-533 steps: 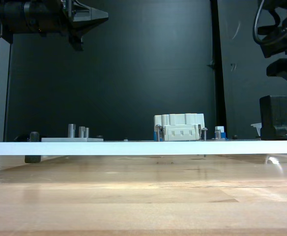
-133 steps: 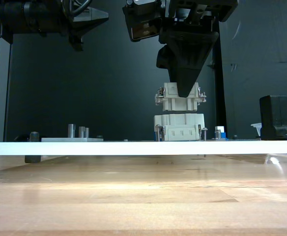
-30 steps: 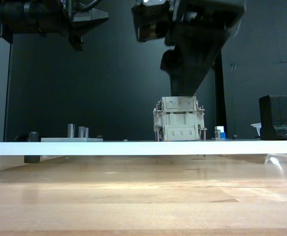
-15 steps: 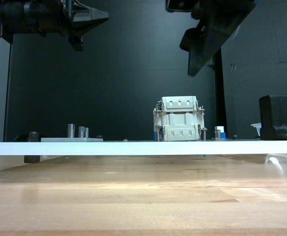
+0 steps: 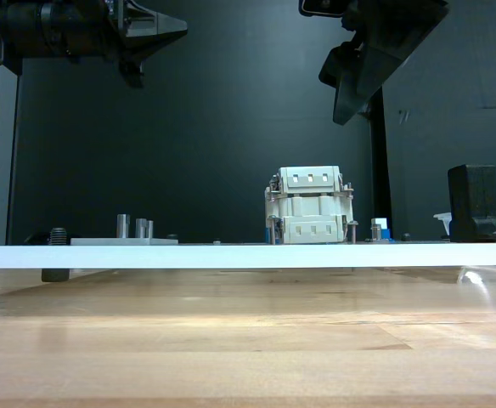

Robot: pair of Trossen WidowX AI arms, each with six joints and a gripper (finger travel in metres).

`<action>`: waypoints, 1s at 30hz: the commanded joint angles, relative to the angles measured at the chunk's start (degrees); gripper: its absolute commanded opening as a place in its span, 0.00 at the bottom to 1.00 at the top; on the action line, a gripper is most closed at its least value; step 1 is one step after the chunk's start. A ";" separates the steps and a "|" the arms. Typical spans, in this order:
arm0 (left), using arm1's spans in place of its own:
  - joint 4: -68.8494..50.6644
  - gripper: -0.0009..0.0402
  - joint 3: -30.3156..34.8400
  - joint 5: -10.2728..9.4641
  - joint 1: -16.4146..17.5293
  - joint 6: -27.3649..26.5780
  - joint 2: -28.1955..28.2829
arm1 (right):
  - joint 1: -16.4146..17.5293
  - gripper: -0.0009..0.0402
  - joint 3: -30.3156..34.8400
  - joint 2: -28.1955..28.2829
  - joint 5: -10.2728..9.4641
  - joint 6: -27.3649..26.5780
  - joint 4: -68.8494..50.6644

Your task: Pick the HAN10E connector and install on the hub

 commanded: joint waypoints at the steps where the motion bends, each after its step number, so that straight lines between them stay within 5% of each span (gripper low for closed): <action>1: 0.00 0.02 0.02 0.02 0.00 0.00 0.00 | -1.40 0.52 -2.19 -2.97 0.39 -1.42 3.85; 17: 0.00 0.02 0.02 0.02 0.02 0.00 0.00 | -11.08 0.02 -26.49 -26.36 1.29 -7.89 40.79; 23: 0.00 0.02 0.02 0.02 0.00 0.00 0.00 | -13.20 0.03 -33.46 -31.43 1.07 -10.67 52.06; 30: 0.00 0.02 0.02 0.02 0.00 0.00 0.00 | -16.46 0.02 -39.50 -34.91 -1.73 -10.75 61.64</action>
